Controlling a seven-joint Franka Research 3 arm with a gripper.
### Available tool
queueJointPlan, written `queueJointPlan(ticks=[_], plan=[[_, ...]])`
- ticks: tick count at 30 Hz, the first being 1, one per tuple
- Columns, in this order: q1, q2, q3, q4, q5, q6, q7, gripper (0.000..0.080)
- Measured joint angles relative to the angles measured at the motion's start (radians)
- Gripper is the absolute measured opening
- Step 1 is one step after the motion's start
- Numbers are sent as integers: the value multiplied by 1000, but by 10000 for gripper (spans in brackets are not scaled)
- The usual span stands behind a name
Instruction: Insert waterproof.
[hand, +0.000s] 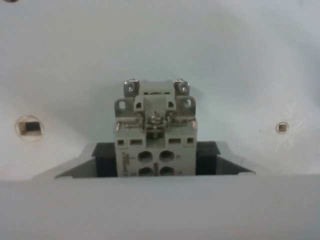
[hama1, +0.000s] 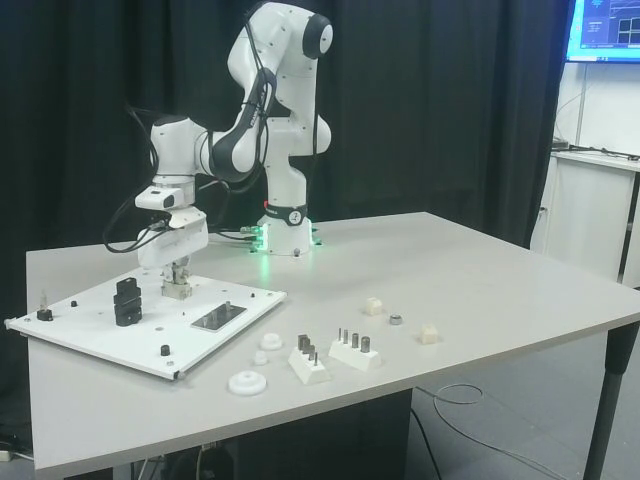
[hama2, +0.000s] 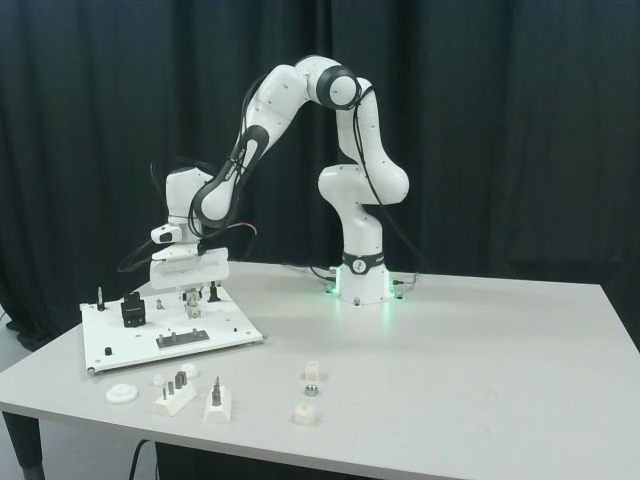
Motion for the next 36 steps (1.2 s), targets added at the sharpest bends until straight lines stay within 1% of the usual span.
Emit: queueJointPlan(ticks=[25,34,35,36], plan=[[1,5,4,0,3,5,0,314],[1,11,10,0,3,8,2,314],[0,11,10,0,3,9,4,707],[0,12,10,0,3,11,8,707]])
